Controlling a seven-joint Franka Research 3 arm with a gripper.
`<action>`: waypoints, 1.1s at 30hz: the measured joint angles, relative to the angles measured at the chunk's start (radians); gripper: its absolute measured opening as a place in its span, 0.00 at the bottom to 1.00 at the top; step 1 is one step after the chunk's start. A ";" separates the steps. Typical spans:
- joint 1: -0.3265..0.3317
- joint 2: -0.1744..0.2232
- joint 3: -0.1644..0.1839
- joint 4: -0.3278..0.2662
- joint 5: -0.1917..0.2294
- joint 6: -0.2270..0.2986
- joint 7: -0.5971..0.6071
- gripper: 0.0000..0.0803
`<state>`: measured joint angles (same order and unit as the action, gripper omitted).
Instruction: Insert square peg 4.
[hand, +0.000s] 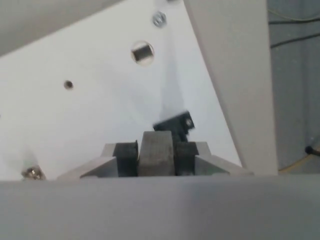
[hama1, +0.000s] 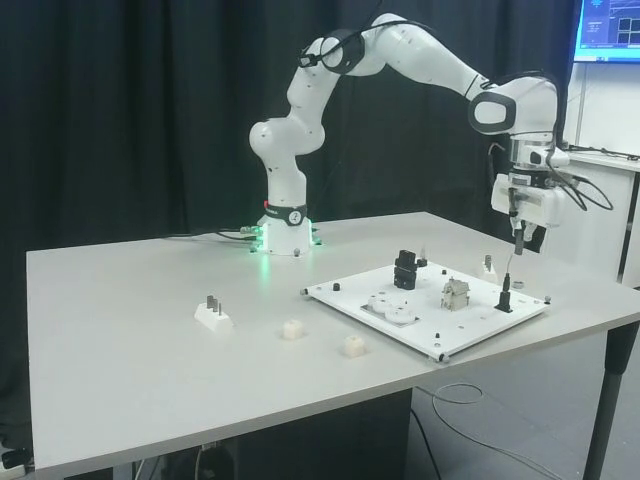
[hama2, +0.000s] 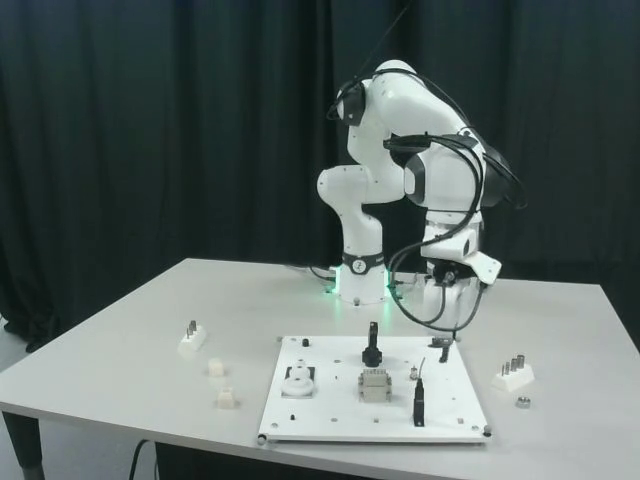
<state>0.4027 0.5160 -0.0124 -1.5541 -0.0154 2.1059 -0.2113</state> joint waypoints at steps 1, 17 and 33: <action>0.003 0.003 0.000 0.001 0.005 -0.001 0.000 0.19; 0.041 0.077 0.000 0.056 0.028 -0.041 -0.057 0.19; 0.056 0.136 -0.011 0.104 0.028 -0.037 -0.078 0.19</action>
<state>0.4586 0.6522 -0.0233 -1.4503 0.0128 2.0685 -0.2888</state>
